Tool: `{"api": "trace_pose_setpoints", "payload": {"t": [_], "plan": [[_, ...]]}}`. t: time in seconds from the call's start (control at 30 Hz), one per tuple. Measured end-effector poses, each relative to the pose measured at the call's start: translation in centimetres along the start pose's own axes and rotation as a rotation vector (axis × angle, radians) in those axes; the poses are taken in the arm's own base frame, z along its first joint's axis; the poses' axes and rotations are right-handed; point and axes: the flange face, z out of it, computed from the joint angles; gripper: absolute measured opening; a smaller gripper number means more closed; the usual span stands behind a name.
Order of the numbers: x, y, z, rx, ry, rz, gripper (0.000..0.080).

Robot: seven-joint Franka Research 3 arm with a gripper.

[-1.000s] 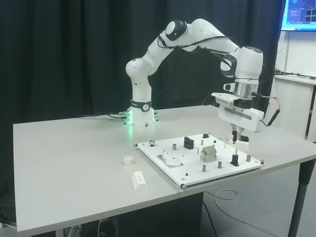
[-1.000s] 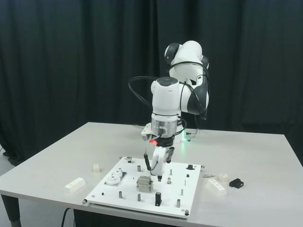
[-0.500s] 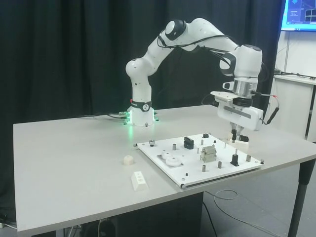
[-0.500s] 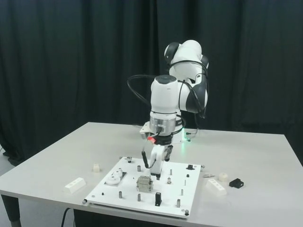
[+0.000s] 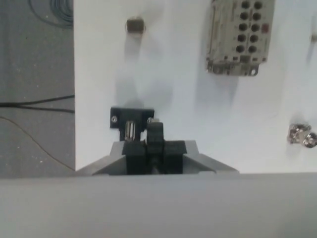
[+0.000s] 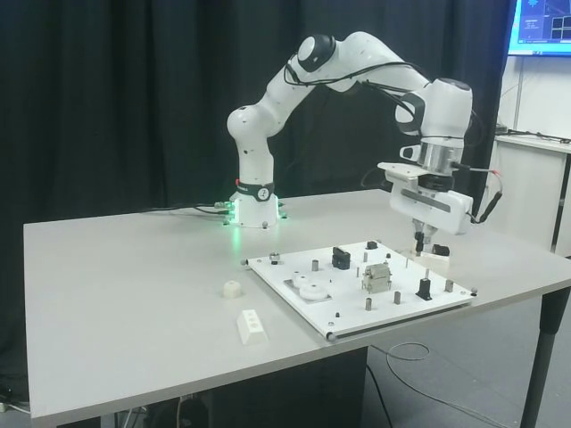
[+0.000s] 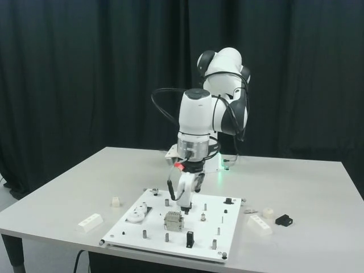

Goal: Place USB.

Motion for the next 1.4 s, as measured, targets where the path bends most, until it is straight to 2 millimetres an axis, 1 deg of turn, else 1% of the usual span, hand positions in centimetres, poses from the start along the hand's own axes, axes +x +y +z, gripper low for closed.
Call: {"api": "trace_pose_setpoints", "payload": {"t": [0.23, 0.4, 0.57, 1.0, 1.2, 1.4], "plan": [[1.6, -1.0, -0.1, -0.009, 0.041, 0.002, 0.0070], [3.6, -2.1, 0.0, -0.028, 0.074, 0.011, 0.0070], [6.0, -3.2, 0.3, -0.046, 0.100, -0.053, 0.0070], [12.7, -5.4, 0.7, -0.074, 0.155, -0.357, 0.0070], [15.9, -6.4, 0.9, -0.064, 0.143, -0.422, 0.0070], [19.4, -7.3, 1.3, -0.050, 0.093, -0.468, 0.0070]]}}
